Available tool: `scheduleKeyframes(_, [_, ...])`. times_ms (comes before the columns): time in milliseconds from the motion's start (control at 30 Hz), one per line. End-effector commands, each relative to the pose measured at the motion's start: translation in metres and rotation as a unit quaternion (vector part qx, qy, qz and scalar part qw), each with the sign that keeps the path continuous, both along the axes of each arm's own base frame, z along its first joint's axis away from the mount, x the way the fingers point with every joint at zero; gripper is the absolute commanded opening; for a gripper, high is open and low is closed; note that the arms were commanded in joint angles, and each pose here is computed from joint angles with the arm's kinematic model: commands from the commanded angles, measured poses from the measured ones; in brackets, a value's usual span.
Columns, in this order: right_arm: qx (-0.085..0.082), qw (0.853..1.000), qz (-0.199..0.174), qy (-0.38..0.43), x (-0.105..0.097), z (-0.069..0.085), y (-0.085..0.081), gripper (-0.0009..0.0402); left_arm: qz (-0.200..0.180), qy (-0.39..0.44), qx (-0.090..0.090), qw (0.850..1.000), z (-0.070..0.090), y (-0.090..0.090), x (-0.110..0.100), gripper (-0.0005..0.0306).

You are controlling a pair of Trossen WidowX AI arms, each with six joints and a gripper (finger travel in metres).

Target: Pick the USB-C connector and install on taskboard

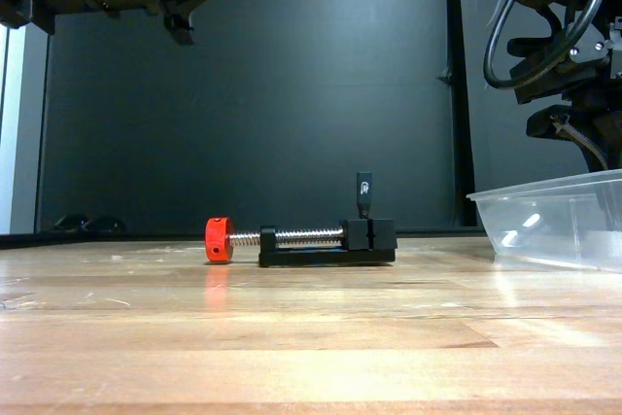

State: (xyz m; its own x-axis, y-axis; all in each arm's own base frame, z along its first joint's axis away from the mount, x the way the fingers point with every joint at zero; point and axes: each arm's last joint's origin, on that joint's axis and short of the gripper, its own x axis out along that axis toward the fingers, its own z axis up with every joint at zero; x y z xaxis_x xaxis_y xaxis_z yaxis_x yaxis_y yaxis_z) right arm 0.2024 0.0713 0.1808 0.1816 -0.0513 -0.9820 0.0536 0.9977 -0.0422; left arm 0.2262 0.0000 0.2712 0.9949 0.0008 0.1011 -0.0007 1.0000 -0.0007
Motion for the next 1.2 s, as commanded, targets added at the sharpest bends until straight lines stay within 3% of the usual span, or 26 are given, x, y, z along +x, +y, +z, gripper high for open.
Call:
scheduleKeyframes(33, [0.000, 1.000, 0.000, -0.001, 0.000, 0.000, 0.000, 0.0000, 0.000, 0.000, 0.000, 1.000, 0.000, 0.000, 0.000, 0.0000])
scheduleKeyframes(467, [0.003, 1.000, 0.007, -0.011, -0.002, 0.017, -0.001, 0.0000, 0.000, 0.000, 0.000, 1.000, 0.000, 0.000, 0.000, 0.0000])
scheduleKeyframes(900, [0.008, 1.000, 0.008, -0.027, 0.007, 0.073, 0.002, 0.0000, 0.000, 0.000, 0.000, 1.000, 0.000, 0.000, 0.000, 0.0000])
scheduleKeyframes(1200, [0.010, 0.999, 0.000, -0.032, 0.015, 0.084, 0.001, 0.0000, 0.000, 0.000, 0.000, 1.000, 0.000, 0.000, 0.000, 0.0000])
